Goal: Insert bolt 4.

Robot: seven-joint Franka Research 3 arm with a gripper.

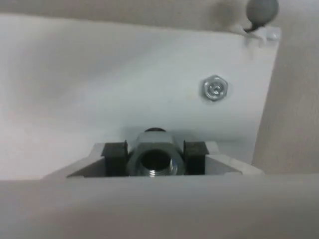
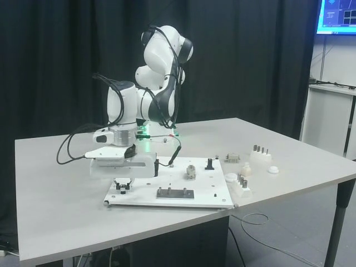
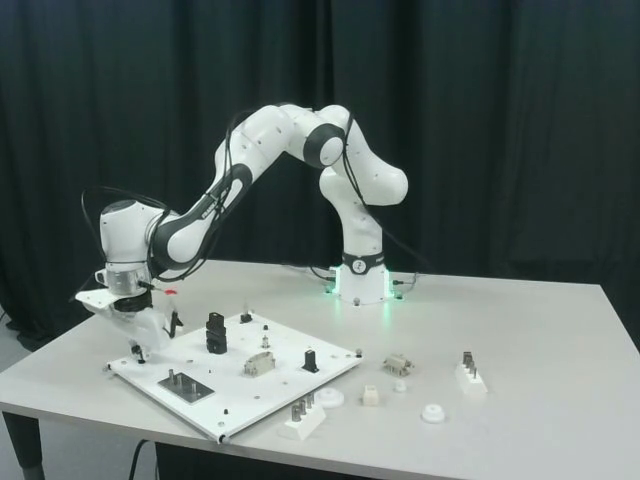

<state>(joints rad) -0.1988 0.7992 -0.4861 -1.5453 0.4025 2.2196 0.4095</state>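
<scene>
A: Any legible text, labels or numbers to log?

B: None readable. The screen (image 2: 337,16) at the upper right of the first room view shows a graphic and some lines, too small to make out.

A: Markings on the white board (image 2: 206,186) on the tabletop (image 2: 50,183)?

B: No print visible in either room view. In the wrist view, the hex bolt head (image 1: 215,88) carries a stamped mark, but it cannot be read.

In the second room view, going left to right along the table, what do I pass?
Tool over the white board's corner, then black block, black clip, white disc, white holder with pins.
</scene>
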